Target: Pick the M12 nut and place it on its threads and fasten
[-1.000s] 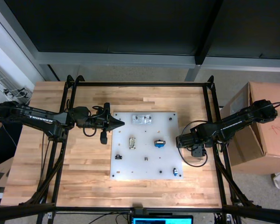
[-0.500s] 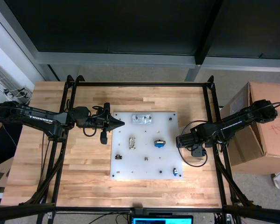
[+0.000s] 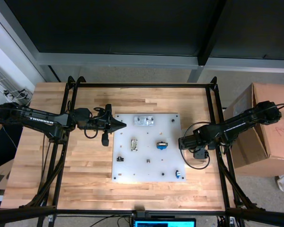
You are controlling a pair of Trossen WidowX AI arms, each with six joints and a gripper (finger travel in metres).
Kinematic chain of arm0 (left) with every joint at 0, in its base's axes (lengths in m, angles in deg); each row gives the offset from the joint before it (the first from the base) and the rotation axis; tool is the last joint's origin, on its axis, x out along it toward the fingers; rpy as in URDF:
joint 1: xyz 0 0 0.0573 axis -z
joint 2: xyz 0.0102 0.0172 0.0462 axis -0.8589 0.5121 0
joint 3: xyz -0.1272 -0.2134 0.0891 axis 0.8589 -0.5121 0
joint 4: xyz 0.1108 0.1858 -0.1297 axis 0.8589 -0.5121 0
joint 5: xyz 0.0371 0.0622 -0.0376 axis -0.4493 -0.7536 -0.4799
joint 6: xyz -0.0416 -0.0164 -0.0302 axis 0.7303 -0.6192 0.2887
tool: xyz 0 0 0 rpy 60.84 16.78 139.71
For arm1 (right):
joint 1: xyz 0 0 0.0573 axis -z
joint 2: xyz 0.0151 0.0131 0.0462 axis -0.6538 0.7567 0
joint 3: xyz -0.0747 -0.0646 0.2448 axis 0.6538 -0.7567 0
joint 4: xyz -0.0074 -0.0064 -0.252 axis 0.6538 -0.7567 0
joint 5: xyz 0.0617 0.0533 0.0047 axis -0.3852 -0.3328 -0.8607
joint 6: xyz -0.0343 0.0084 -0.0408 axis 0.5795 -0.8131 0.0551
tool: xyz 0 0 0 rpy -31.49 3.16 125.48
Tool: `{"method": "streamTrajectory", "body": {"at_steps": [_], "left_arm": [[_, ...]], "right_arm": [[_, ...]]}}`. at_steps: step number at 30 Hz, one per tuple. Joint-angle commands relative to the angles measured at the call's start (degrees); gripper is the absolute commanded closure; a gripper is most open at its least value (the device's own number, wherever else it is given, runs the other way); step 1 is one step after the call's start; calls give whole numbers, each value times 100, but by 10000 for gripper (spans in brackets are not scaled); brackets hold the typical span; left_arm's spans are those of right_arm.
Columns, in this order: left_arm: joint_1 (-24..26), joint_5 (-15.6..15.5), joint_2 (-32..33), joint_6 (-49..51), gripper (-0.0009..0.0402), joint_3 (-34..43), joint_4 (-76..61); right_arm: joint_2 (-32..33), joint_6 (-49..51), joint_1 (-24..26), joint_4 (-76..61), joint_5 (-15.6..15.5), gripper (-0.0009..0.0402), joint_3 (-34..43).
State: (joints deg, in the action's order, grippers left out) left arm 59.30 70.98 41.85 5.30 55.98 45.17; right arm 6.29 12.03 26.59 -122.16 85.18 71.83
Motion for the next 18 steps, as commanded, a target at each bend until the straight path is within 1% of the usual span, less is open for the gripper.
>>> {"method": "streamTrajectory", "body": {"at_steps": [1,6,14,18], "left_arm": [[-2,0,2,0,393,0,2],[0,0,2,0,393,2,2],[-2,0,2,0,393,0,2],[0,0,2,0,393,0,2]], "right_arm": [[-111,-275,-7,-2,0,352,13],[-271,-649,-33,-343,4,366,251],[-256,-1360,-284,-1360,2,370,1185],[-98,-1543,-433,-1668,4,368,1646]]}}
